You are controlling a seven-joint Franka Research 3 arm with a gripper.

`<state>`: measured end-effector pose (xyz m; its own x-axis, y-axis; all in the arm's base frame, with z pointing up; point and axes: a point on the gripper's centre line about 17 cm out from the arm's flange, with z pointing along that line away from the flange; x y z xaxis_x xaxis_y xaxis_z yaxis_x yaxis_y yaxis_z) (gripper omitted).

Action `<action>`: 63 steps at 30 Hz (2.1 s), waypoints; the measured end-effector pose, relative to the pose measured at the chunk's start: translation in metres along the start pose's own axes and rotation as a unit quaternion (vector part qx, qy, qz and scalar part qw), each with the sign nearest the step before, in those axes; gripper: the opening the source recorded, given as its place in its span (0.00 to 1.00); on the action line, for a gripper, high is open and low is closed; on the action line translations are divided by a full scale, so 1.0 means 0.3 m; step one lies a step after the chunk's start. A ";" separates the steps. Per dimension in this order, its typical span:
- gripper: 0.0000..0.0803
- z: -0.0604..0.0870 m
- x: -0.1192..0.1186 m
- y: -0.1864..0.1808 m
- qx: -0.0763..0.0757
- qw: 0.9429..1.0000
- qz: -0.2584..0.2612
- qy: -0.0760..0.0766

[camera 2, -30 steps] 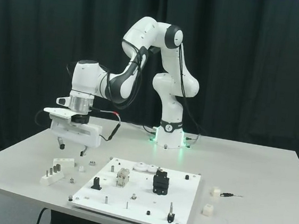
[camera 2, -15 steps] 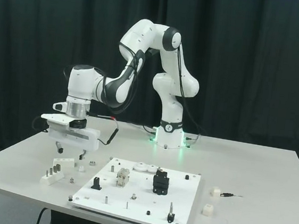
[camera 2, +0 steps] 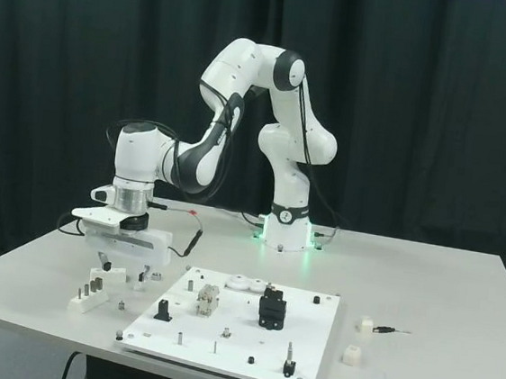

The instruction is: Pick BNC.

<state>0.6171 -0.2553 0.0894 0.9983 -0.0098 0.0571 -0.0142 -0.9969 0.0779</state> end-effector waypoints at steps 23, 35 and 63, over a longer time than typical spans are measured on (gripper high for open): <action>1.00 0.114 -0.013 0.015 0.012 1.000 0.020 -0.014; 1.00 0.161 -0.002 0.010 0.016 0.999 0.023 -0.018; 1.00 0.239 -0.037 -0.007 0.022 0.999 0.023 -0.034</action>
<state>0.6100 -0.2588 0.0173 0.9983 -0.0586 -0.0077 -0.0583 -0.9978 0.0321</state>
